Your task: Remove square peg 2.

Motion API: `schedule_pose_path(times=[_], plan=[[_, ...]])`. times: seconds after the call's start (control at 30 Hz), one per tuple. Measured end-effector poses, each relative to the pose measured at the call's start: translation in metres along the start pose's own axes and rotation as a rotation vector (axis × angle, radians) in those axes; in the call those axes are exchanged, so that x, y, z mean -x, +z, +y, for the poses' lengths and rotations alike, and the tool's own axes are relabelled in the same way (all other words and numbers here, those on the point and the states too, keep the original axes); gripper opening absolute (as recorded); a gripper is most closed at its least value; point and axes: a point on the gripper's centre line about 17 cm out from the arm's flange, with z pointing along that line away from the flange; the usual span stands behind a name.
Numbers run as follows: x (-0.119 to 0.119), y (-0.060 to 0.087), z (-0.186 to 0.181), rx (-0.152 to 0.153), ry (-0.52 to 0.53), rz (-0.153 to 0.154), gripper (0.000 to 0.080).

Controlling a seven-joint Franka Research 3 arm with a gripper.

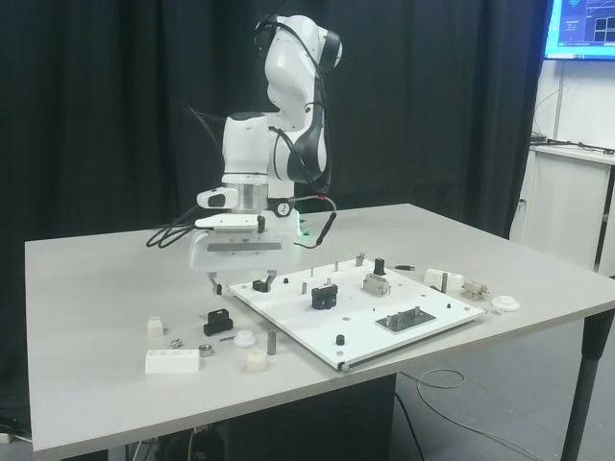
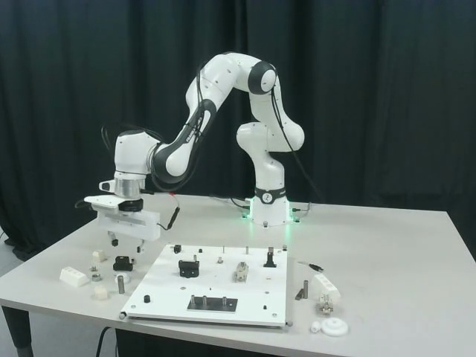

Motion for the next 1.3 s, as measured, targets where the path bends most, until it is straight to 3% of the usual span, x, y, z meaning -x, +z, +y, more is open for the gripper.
schedule_pose_path(times=[0.7, 1.3], plan=[[-0.008, -0.007, 0.003, -0.004, -0.018, 0.006, 0.0800], [-0.030, -0.031, -0.007, -0.045, -0.031, -0.004, 0.0800]])
